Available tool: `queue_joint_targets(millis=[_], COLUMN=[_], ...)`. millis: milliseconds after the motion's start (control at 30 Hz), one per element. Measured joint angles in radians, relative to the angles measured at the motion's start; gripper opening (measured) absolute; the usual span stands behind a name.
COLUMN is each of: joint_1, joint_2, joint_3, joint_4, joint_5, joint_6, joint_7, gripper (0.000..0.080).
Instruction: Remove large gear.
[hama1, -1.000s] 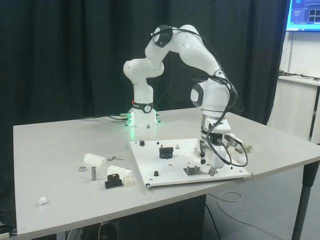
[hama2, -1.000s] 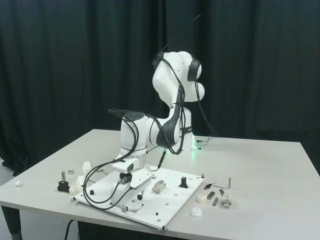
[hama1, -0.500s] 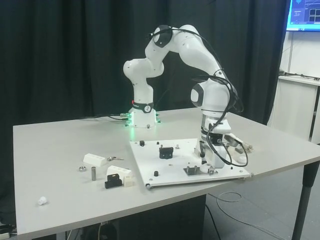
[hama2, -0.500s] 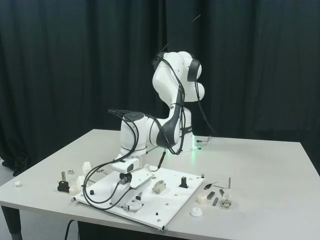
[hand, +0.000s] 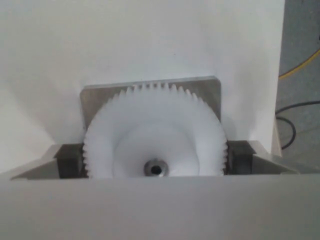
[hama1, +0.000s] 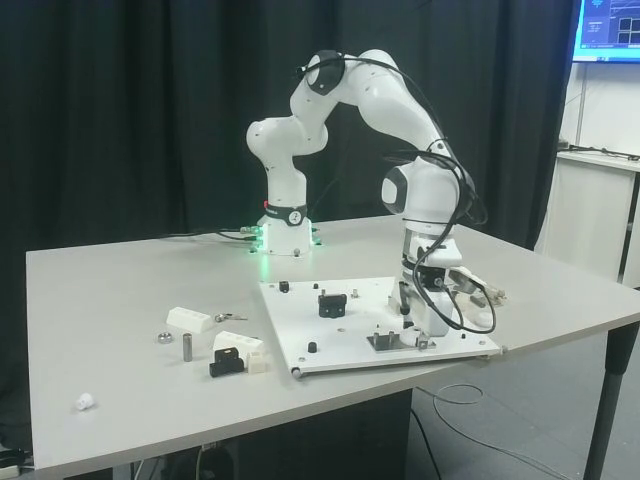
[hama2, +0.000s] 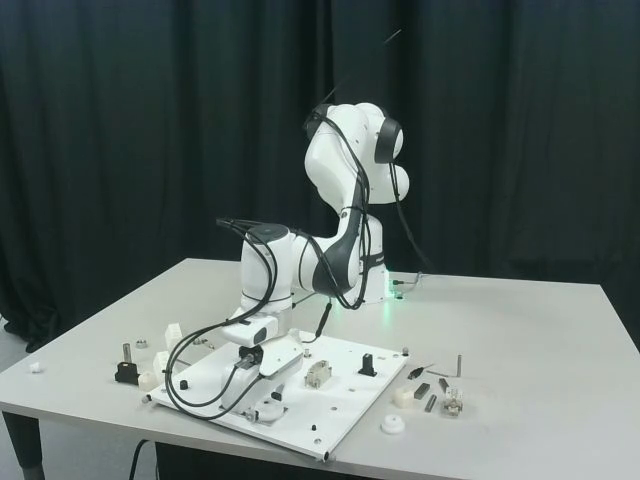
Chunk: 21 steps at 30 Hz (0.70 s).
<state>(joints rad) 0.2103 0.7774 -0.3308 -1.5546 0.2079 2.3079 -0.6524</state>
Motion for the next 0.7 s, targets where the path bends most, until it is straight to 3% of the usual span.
queue_joint_targets(millis=[700], joint_1=[0.001], joint_2=[-0.001], joint_3=[0.001], joint_4=[0.045], joint_5=[-0.05], joint_6=[-0.076], joint_7=[0.054], gripper=[0.0596])
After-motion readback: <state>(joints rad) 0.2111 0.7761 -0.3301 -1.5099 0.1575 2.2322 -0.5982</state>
